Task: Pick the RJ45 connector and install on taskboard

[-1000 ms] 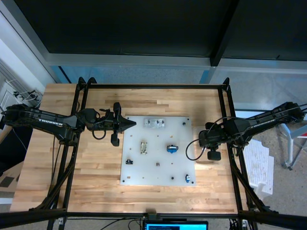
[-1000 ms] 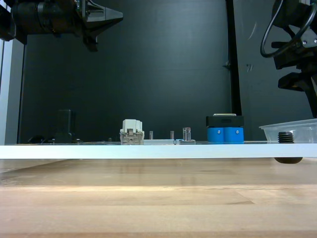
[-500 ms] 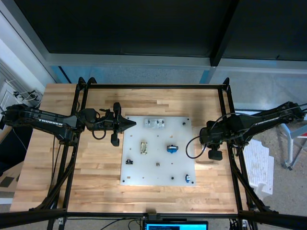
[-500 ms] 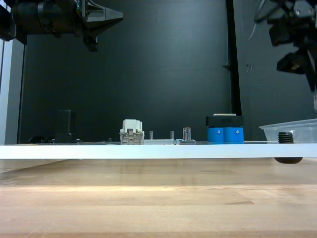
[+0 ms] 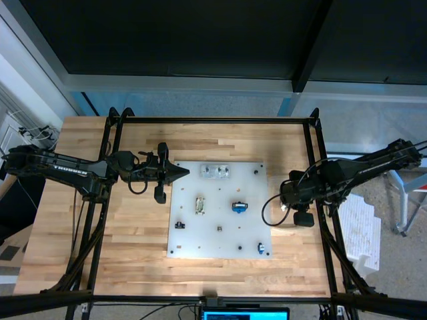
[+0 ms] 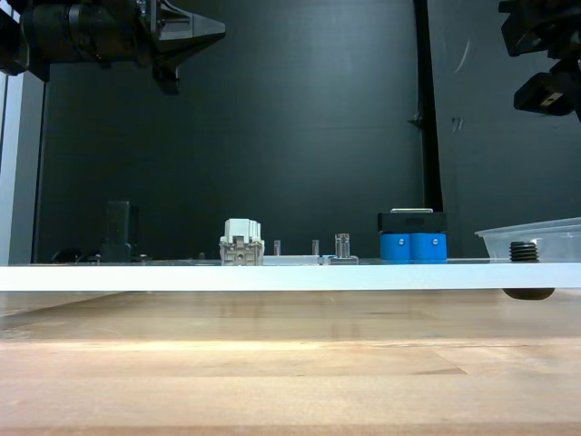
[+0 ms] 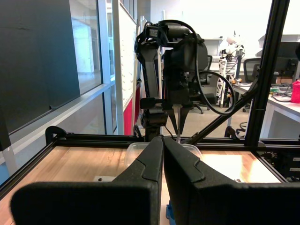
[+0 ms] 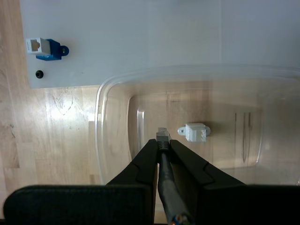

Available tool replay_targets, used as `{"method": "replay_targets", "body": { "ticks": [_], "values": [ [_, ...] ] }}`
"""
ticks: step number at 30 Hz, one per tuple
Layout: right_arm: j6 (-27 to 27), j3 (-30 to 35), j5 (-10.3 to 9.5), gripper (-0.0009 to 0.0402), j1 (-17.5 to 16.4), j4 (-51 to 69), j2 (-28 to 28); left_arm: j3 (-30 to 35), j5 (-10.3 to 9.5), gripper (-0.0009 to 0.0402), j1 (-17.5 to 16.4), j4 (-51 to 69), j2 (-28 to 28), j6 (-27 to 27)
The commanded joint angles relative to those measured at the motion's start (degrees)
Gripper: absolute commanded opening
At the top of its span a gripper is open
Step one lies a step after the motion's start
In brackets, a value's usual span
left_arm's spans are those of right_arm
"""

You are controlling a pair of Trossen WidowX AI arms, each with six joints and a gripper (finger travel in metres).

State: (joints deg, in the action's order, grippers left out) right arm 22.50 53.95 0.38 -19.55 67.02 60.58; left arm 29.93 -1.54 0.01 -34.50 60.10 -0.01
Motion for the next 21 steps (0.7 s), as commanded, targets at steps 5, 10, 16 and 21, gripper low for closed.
{"method": "replay_targets", "body": {
  "ticks": [5, 10, 16, 21],
  "values": [
    [3.28, 2.69, 2.05, 0.0, -5.31, -0.81, 5.64, 0.02, 0.0, 0.0, -0.02, -0.02, 0.0, 0.02],
    [5.73, 6.8, 3.23, 0.0, -8.41, -1.31, 11.3, 0.02, 0.0, 0.0, 0.0, -0.02, 0.0, 0.0],
    [7.23, 12.24, 3.82, 0.0, -11.17, -2.36, 17.94, 0.02, 0.0, 0.0, 0.0, -0.02, 0.02, 0.0],
    [8.87, 15.45, 4.11, 0.0, -12.7, -3.85, 22.47, 0.02, 0.0, 0.0, -0.02, -0.02, 0.0, 0.0]
  ]
}}
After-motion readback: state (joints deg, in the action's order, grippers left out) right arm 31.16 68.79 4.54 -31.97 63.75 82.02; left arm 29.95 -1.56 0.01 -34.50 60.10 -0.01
